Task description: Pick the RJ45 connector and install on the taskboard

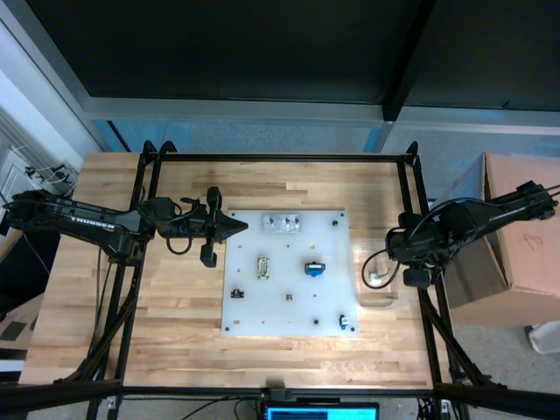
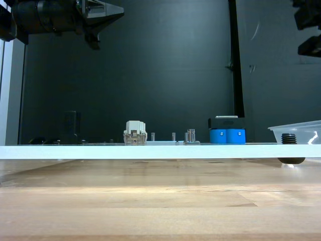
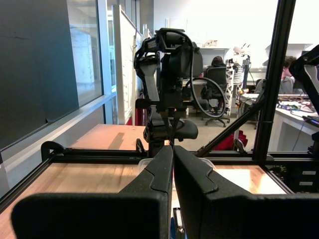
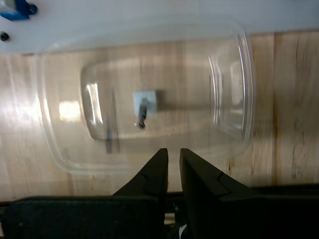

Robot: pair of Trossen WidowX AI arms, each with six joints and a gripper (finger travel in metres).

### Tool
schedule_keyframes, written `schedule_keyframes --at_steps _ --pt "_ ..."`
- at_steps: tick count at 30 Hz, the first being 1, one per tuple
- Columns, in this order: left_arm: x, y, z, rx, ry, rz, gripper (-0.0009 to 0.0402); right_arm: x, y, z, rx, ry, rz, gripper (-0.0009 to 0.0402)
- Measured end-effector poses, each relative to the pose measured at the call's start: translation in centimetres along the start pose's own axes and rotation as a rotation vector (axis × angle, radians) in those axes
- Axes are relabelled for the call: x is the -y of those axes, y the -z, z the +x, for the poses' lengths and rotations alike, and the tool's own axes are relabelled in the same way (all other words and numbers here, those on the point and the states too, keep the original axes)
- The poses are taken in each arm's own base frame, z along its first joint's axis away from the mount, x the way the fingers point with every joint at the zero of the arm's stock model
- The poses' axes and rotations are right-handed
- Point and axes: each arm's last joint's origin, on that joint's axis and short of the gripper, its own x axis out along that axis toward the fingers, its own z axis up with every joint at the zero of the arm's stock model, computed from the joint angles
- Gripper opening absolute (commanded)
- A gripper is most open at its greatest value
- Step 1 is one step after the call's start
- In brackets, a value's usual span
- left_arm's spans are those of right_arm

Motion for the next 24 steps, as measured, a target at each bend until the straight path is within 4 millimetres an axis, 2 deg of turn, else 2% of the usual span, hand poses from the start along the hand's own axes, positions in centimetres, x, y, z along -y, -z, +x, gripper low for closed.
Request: schedule_keyframes --at_steps 6,16,20,24 --pt "0.0 0.0 0.0 0.001 0.0 0.0 0.0001 -0.4 0.9 1.5 -0.048 0.013 -0.008 0.0076" --pt "0.0 0.0 0.0 0.0 0.0 0.0 0.0001 -1.7 1.2 5.7 -0.058 -0.027 0.029 0.0189" --pt "0.0 0.0 0.0 0.0 0.0 0.0 0.0001 -1.9 1.3 7.2 -0.066 -0.018 0.053 0.0206" --pt "0.0 0.0 0.0 0.001 0.0 0.0 0.0001 -2.1 1.1 8.5 -0.042 -0.019 0.064 0.0204"
